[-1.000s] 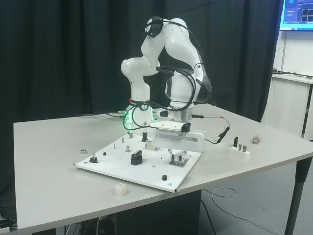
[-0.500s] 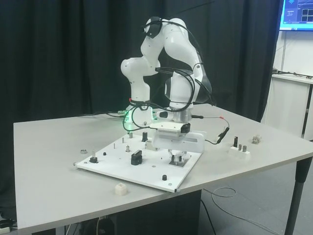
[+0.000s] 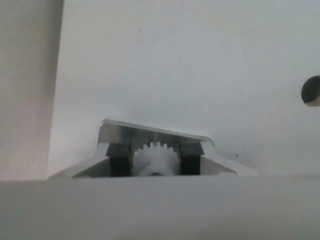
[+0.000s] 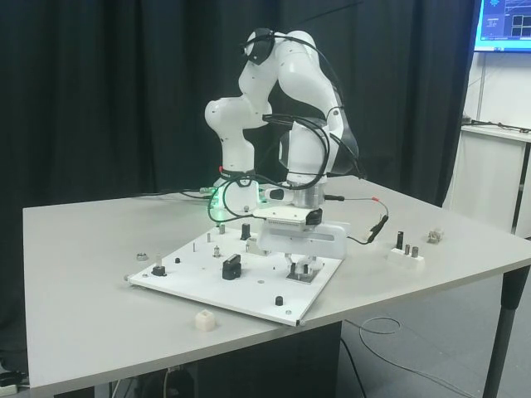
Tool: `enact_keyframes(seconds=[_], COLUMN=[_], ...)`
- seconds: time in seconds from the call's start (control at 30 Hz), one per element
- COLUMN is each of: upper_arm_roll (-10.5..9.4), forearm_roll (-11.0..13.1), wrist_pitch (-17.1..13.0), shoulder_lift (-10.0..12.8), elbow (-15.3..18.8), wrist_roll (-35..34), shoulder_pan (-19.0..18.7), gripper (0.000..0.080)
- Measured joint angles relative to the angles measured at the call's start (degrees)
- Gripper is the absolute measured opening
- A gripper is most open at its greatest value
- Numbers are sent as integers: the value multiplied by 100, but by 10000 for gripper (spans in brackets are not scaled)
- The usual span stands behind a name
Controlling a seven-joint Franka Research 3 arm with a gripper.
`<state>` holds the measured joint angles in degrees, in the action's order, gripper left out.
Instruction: Insert small gear.
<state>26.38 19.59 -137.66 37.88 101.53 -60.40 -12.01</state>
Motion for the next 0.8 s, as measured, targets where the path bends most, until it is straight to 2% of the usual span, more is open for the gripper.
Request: enact_keyframes(seconds=[0.57, 0.8], upper_arm_roll=[-20, -128], forearm_roll=[15, 65], wrist_pitch=[35, 35], shoulder_lift=[1, 3], elbow=[-20, -26], wrist_roll=[-19, -95], shoulder_pan=[17, 89], gripper=[199, 199])
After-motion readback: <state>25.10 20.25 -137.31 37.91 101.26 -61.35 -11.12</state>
